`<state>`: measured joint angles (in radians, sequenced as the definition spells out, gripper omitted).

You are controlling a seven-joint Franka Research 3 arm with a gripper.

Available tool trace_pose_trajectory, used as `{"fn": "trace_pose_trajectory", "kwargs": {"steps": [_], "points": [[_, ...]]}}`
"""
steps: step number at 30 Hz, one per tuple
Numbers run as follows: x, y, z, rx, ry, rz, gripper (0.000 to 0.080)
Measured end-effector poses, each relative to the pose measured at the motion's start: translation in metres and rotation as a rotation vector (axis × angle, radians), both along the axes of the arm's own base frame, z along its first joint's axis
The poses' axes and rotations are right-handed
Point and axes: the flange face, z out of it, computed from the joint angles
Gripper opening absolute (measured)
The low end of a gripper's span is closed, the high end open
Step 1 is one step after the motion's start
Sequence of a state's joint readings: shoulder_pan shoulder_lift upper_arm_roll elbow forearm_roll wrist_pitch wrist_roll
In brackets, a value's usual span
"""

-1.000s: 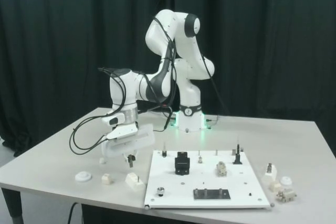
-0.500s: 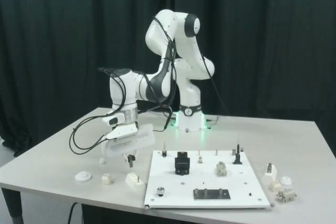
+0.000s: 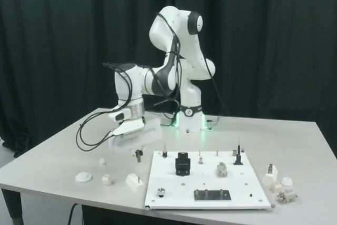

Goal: Insert square peg 3.

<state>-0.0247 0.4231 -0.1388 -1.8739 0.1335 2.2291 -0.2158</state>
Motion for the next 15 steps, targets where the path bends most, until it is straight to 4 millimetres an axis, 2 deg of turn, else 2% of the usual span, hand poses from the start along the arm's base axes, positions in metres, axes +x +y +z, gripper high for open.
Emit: {"fn": "trace_pose_trajectory", "kwargs": {"steps": [7,15], "points": [[-0.003,0.032,0.02,0.013,0.032,-0.014,0.0114],[-0.009,0.082,0.042,0.032,0.058,-0.038,0.0114]]}}
